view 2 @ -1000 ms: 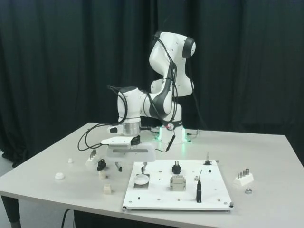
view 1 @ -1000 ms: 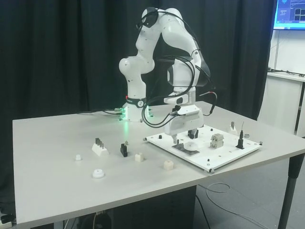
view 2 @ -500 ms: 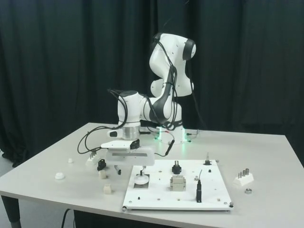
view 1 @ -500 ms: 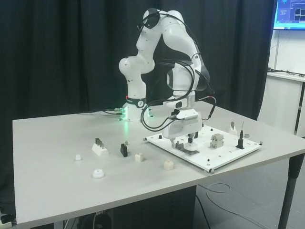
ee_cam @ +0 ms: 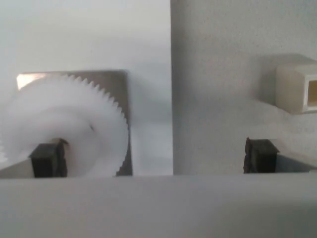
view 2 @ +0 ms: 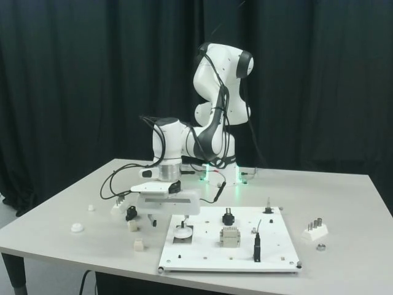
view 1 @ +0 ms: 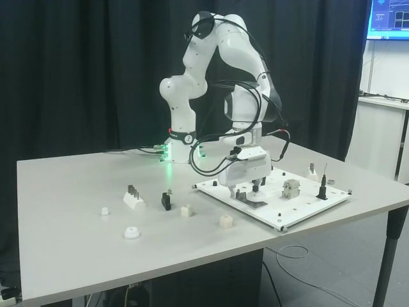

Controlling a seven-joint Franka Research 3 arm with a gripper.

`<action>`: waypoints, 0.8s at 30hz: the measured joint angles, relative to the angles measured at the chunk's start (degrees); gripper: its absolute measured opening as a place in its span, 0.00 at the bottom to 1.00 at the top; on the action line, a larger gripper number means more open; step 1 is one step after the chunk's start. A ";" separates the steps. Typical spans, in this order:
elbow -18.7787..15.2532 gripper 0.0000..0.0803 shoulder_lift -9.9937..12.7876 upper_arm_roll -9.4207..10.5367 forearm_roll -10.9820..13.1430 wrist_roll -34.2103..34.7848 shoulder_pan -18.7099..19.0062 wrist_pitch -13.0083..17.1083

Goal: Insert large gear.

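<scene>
From my wrist camera, the hand [ee_cam: 153, 157] is spread wide and grips nothing: one black fingertip [ee_cam: 48, 159] sits over the large gear [ee_cam: 64, 126], the other [ee_cam: 259, 154] hangs over bare grey worktop [ee_cam: 223, 74] beside a small white block [ee_cam: 296, 88]. The white gear lies flat on a grey metal plate [ee_cam: 119, 84] at the near corner of the white board [view 2: 276, 249]. Farther off on the board stand a grey block [view 2: 230, 236] and a black post [view 2: 258, 251]. Beyond, the arm's base glows green [view 2: 204, 176].
</scene>
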 joint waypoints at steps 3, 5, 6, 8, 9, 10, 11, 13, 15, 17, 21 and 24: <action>0.00 1.00 0.02 0.08 0.00 -0.07 0.00 0.25; 0.00 1.00 0.08 0.16 0.00 -0.13 0.00 0.47; 0.00 1.00 0.19 0.25 0.00 -0.14 -0.02 0.68; 0.00 1.00 0.50 0.44 0.00 -0.19 -0.03 1.27; 0.00 1.00 0.67 0.53 0.00 -0.22 -0.03 1.53; 0.01 1.00 0.84 0.62 0.00 -0.24 -0.03 1.79; 0.02 1.00 1.02 0.70 0.00 -0.26 -0.03 2.09; 0.05 1.00 1.41 0.88 0.02 -0.30 -0.04 2.68; 0.10 1.00 1.76 1.13 0.02 -0.31 -0.11 3.28; 0.15 1.00 2.00 1.37 0.02 -0.32 -0.24 3.66; 0.34 1.00 2.24 2.02 0.02 -0.40 -0.85 3.97; 0.43 1.00 2.25 2.21 0.02 -0.61 -1.12 3.97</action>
